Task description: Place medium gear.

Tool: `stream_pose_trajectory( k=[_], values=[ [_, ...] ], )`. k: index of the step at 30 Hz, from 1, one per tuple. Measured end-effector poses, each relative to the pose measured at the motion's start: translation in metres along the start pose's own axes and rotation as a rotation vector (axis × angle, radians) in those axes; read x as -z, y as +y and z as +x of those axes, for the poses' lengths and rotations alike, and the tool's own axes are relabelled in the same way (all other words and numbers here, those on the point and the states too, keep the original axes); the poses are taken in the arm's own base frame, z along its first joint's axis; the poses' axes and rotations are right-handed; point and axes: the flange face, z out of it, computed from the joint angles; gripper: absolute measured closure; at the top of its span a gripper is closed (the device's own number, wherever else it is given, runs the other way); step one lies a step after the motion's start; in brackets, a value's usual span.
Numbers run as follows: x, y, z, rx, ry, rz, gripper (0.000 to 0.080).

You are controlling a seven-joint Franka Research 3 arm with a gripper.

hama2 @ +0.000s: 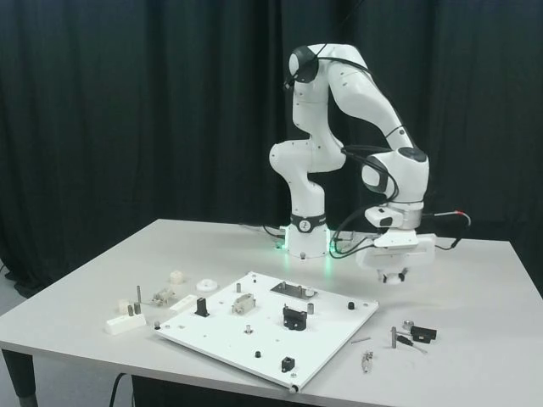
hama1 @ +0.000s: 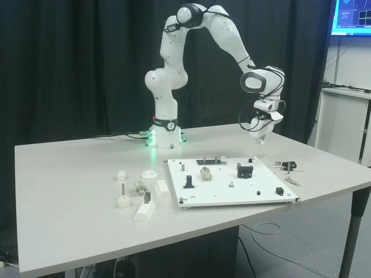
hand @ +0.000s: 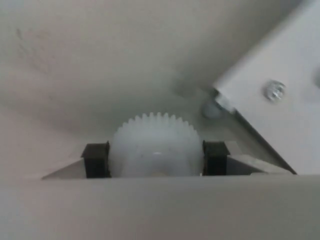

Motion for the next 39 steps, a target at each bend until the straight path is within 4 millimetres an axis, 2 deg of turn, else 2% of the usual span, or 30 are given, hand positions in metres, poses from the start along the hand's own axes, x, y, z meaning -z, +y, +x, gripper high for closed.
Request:
stream_pose_trajectory(
  k=[17, 25, 32, 33, 38, 39],
  values=[
    [-0.035, -0.047, 0.021, -0.031, -0.050, 0.038, 0.0406],
    [-0.052, -0.060, 0.029, -0.045, -0.082, 0.033, 0.0406],
    [-0.058, -0.067, 0.032, -0.044, -0.096, 0.019, 0.0379],
    [-0.058, -0.068, 0.033, -0.044, -0.097, 0.017, 0.0123],
    [-0.056, -0.071, 0.034, -0.043, -0.103, 0.004, 0.0123],
    [-0.056, -0.072, 0.035, -0.043, -0.103, 0.003, 0.0028]
  ],
)
